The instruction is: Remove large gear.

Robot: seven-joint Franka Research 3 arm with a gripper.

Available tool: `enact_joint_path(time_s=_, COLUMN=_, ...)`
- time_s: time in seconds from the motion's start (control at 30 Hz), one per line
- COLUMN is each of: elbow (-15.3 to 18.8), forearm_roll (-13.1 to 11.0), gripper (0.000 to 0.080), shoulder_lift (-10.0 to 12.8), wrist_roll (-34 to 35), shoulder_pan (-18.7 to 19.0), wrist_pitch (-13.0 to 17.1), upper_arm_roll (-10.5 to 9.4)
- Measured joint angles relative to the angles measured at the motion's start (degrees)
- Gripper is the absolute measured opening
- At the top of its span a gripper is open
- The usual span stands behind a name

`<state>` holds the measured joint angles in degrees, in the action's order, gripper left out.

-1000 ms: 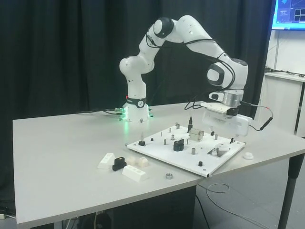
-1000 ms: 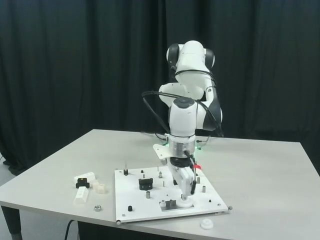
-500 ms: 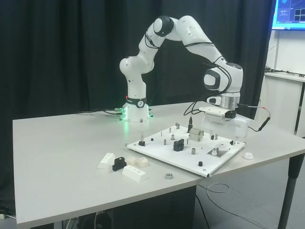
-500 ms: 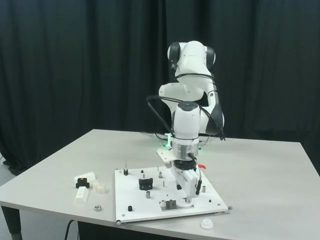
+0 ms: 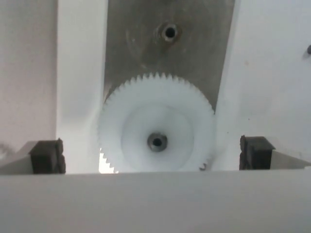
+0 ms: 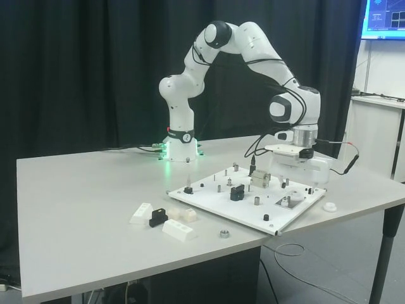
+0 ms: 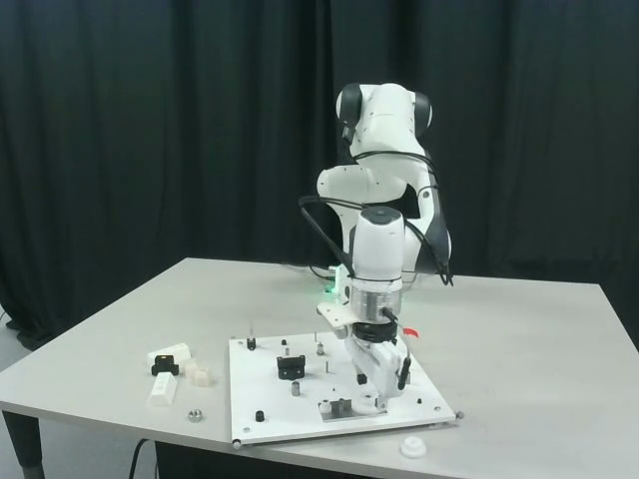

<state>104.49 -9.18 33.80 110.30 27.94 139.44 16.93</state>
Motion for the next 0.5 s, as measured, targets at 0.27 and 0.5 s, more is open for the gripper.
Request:
enact_joint_path(time_s=0.27, elbow=0.76, forearm_roll=0.00, gripper=0.0800, shoulder_lift=-0.24, wrist_roll=0.00, shoulder_pan=0.05, wrist_pitch=1.36, upper_arm_roll=0.01)
enact_joint_path(time_s=0.5, elbow=1.00, forearm_roll=0.06, gripper=0.0800, shoulder_lift=-0.24, wrist_roll=0.00, shoulder_pan=0.03, wrist_pitch=1.92, upper_arm_roll=0.05)
